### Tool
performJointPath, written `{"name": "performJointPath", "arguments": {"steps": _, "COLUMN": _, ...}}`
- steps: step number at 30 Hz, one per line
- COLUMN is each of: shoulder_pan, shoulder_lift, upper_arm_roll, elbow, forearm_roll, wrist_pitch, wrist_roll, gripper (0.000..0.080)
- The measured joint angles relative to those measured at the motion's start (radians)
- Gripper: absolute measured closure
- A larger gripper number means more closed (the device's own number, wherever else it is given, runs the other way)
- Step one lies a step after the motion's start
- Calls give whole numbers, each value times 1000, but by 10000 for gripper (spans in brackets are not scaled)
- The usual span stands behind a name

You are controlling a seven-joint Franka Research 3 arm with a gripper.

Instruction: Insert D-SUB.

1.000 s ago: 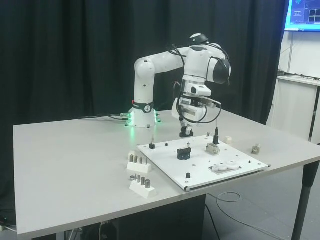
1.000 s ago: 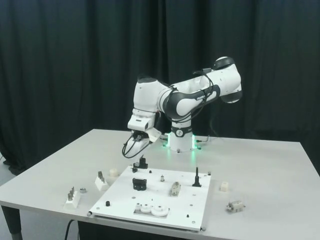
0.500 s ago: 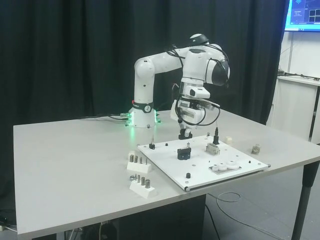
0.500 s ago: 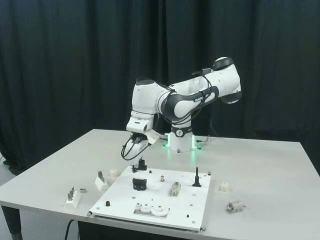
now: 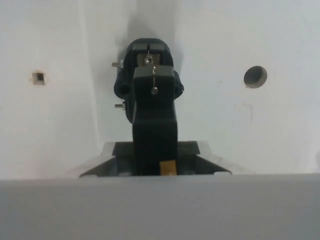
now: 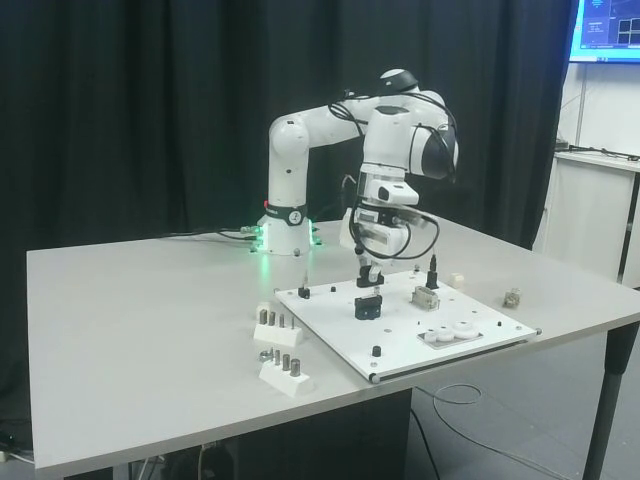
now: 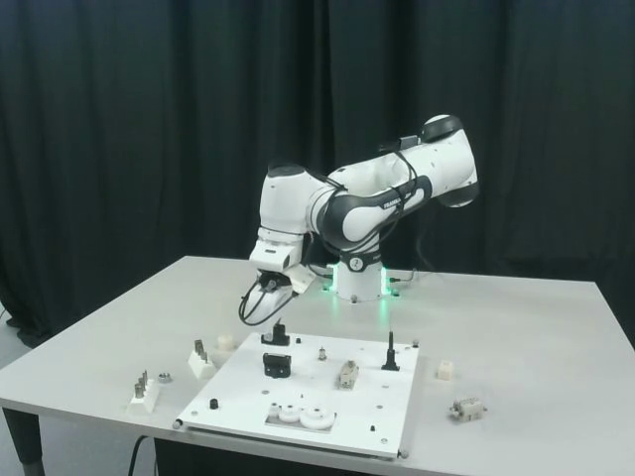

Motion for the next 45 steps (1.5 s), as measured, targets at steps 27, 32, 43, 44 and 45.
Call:
{"name": "performJointPath", "arguments": {"steps": 27, "shoulder_pan": -14, "shoulder_lift": 8, "upper_arm_roll": 42, "elbow": 0, "forearm_roll": 19, "wrist_pitch": 27, "wrist_roll": -36, "gripper": 648}}
{"name": "performJointPath", "arguments": {"steps": 32, "shoulder_pan": -14, "shoulder_lift": 8, "upper_arm_roll": 42, "elbow": 0, "forearm_roll": 19, "wrist_pitch": 27, "wrist_roll": -36, "gripper": 648}}
{"name": "performJointPath", "arguments": {"steps": 43, "shoulder_pan": -14, "shoulder_lift": 8, "upper_arm_roll": 42, "elbow": 0, "forearm_roll": 19, "wrist_pitch": 26, "wrist_roll": -36, "gripper": 648}}
{"name": "performJointPath", "arguments": {"steps": 44, "shoulder_pan": -14, "shoulder_lift": 8, "upper_arm_roll": 42, "elbow": 0, "forearm_roll": 19, "wrist_pitch": 26, "wrist_roll": -36, "gripper": 648}}
{"name": "performJointPath", "arguments": {"steps": 45, "shoulder_pan": -14, "shoulder_lift": 8, "upper_arm_roll": 42, "elbow": 0, "forearm_roll": 19, "wrist_pitch": 26, "wrist_roll": -36, "gripper": 648}}
